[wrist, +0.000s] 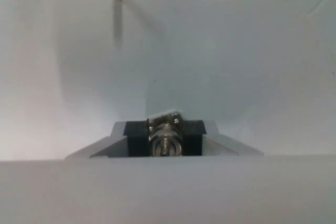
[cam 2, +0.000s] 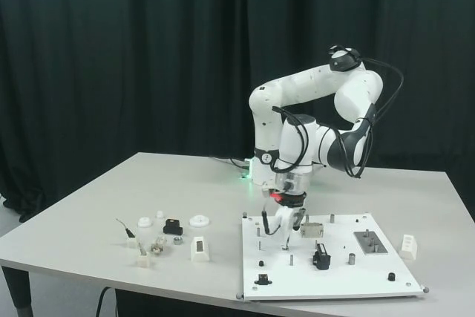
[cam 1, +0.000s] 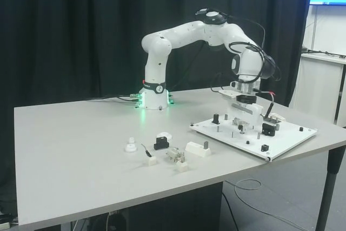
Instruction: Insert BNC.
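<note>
BNC connector (wrist: 166,139) seated in black holder (wrist: 195,137) on white board (cam 1: 281,136).

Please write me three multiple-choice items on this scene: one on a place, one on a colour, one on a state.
1. Where is the gripper?
A. over the white board
B. over the loose parts
C. beside the arm's base

2. What colour is the board?
A. black
B. white
C. green

3. What is between the fingers in the wrist view?
A. nothing
B. a loose cable
C. a metal connector

Answers: 1 A, both room views show it low over the board. 2 B, it is white on the grey table. 3 C, the connector sits there.
</note>
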`<action>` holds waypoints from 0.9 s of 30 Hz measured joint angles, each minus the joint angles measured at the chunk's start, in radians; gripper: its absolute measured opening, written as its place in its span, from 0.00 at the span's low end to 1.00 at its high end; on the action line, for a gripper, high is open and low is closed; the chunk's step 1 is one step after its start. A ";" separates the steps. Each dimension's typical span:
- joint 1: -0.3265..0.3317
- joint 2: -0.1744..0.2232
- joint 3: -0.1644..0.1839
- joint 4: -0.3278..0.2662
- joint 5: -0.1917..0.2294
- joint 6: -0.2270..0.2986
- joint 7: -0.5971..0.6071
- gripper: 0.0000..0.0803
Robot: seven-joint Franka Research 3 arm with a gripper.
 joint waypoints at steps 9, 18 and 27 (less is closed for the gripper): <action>-0.016 0.000 -0.002 0.016 -0.014 -0.030 0.140 0.15; -0.022 0.000 -0.003 0.020 -0.013 -0.042 0.247 0.15; -0.028 0.000 -0.007 0.020 0.004 -0.056 0.335 0.15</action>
